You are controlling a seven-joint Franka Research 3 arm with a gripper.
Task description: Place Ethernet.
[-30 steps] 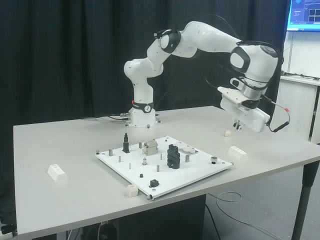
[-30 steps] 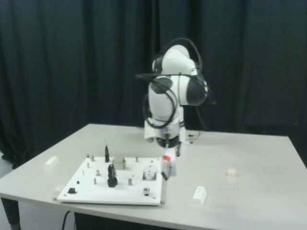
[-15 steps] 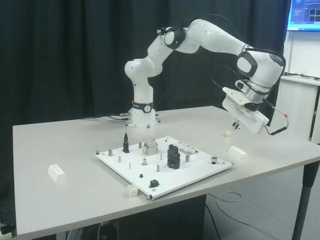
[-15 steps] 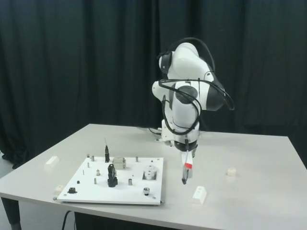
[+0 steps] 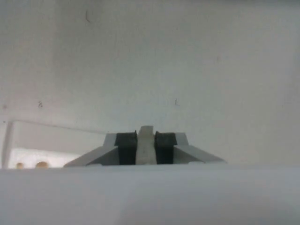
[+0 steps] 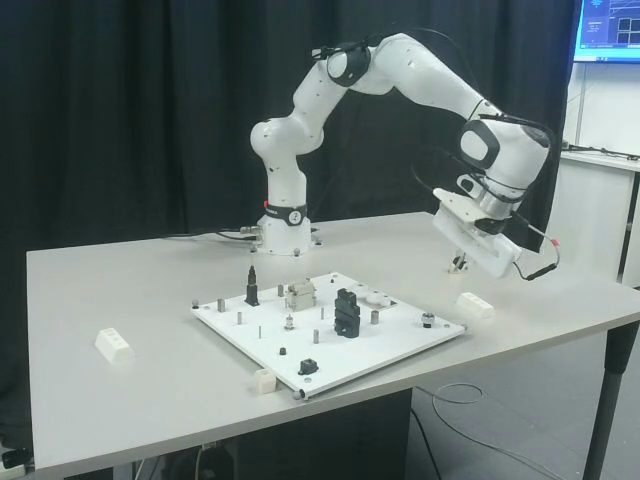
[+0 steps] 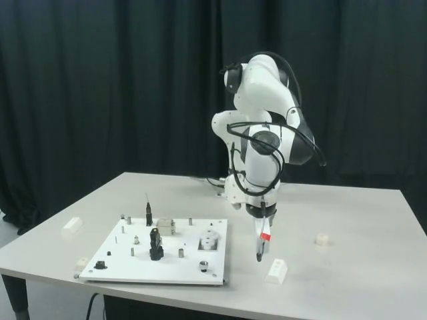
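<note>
Nearest the front edge: small white cube (image 6: 263, 380), touching the white board (image 6: 400, 345) that carries black and grey fittings. One white block (image 6: 114, 344) sits well apart from the board on the grey table (image 6: 120, 290). A second white block (image 6: 475, 305) sits just beside the board. Above and just behind that block hangs the gripper (image 6: 460, 265), off the table. Wrist view: black pads (image 5: 125, 147) pressed onto a thin white Ethernet plug (image 5: 146, 138), plug upright between them. Farthest: arm base (image 6: 285, 228), black curtain (image 6: 120, 110)
</note>
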